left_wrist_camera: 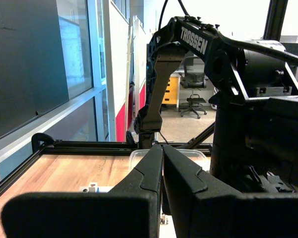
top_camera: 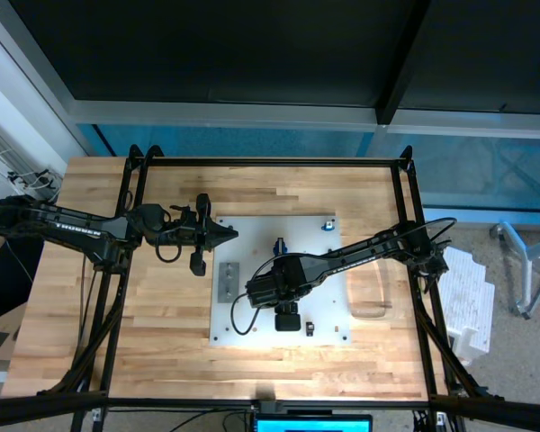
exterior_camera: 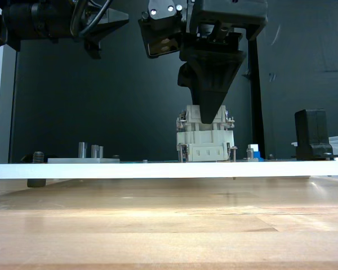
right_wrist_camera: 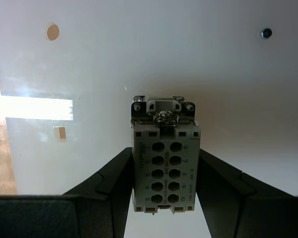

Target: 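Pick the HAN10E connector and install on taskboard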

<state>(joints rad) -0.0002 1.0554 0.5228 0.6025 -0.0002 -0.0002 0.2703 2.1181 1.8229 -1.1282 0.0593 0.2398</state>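
**Hidden or unclear.** In the high view my right claw (top_camera: 288, 317) and its wrist cover the HAN10E connector completely. In the low view a dark fingertip (exterior_camera: 210, 109) crosses the middle of the connector's (exterior_camera: 205, 138) upper part. Its lower end merges with a like-coloured block on the taskboard (exterior_camera: 158, 169), and I cannot tell where one stops and the other starts. My left arm is cut off at the upper left of the low view.

**Pose.** My right arm reaches in from the right edge of the tabletop (top_camera: 162, 342) to the lower centre of the taskboard (top_camera: 328, 306), claw pointing straight down. In the right wrist view the right claw (right_wrist_camera: 165, 168) is closed onto the two long sides of the HAN10E connector (right_wrist_camera: 165, 163). Its ten-hole face is turned to the camera, and the white taskboard (right_wrist_camera: 213, 74) lies behind. My left claw (top_camera: 229, 234) hangs level over the board's upper left corner. Its fingers (left_wrist_camera: 154, 168) are pressed together around nothing (well apart from the connector).

**Containers.** A clear tray (top_camera: 371, 292) lies just right of the taskboard, partly under my right arm. I cannot make out its contents. On the board stand a grey metal block (top_camera: 227, 281), left of centre, and a blue part (top_camera: 280, 245).
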